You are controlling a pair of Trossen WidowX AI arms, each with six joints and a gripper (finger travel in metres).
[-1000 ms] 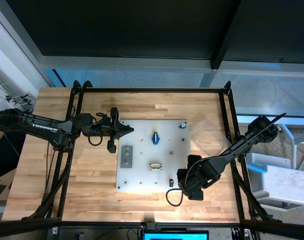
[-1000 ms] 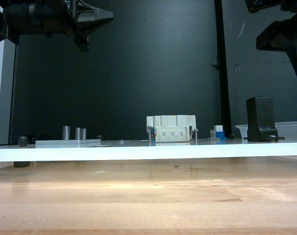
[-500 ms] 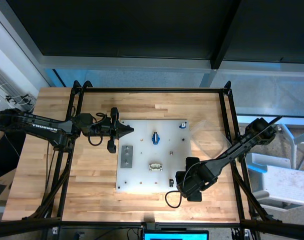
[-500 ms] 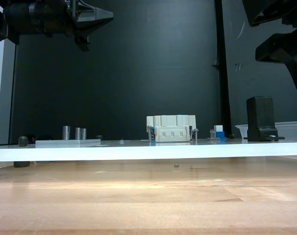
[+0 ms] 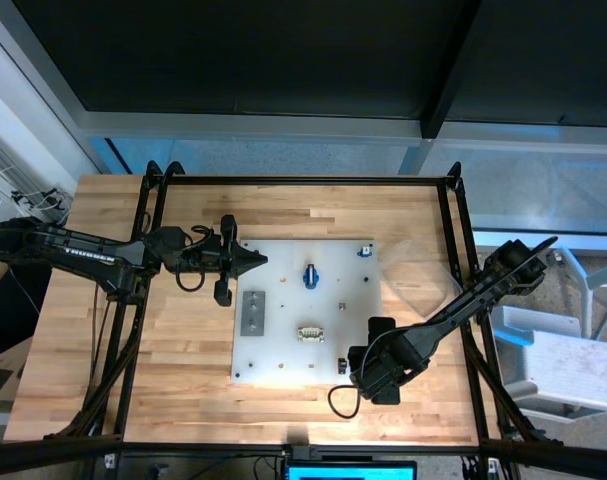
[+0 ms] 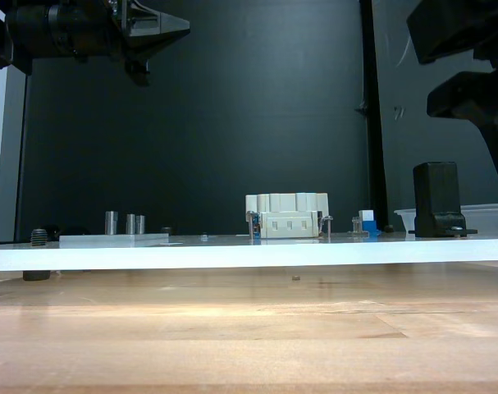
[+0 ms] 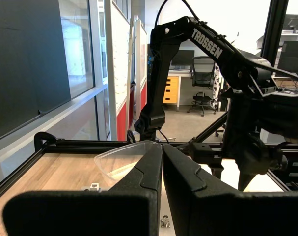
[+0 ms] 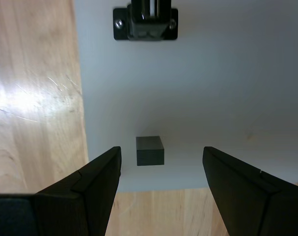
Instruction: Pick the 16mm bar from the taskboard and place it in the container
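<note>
Your right gripper hangs over the near right corner of the taskboard, fingers apart, a small dark block below them. Your left gripper hovers by the board's far left corner, fingers together. The container sits just beside the board's right edge.

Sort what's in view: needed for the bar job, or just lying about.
Job: taskboard; metal bars in the grey block (which is 16mm, unclear); container; right pincer, open over the board's near right corner.
Idle: left pincer, shut, above the board's far left corner; blue knob; beige connector; black bracket.
</note>
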